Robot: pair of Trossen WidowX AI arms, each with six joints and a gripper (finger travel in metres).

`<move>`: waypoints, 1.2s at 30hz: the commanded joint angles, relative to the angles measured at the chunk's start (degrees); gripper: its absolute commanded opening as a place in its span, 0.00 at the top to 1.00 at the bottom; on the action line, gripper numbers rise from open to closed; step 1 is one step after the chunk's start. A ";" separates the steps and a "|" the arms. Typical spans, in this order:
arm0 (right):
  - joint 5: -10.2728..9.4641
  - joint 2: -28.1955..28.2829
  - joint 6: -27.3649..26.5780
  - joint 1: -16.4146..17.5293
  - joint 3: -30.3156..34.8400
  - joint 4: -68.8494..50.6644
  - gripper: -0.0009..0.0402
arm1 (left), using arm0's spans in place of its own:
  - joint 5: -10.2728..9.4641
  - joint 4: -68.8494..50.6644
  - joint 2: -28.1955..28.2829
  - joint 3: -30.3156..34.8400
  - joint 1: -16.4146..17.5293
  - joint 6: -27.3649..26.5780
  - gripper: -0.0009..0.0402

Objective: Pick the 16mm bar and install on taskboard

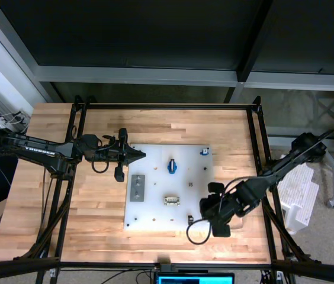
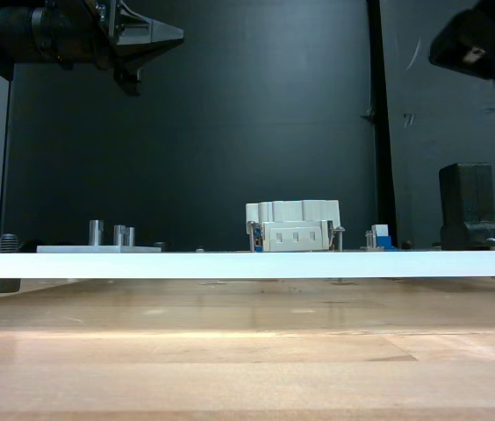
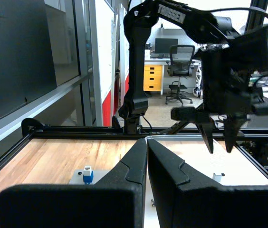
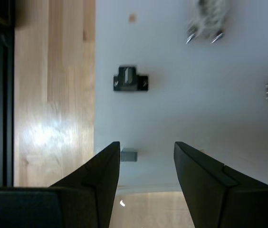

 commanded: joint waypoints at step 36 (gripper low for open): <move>2.40 -21.88 -26.05 -22.27 -10.58 21.92 0.98 | 0.00 0.00 0.02 0.00 0.00 0.00 0.98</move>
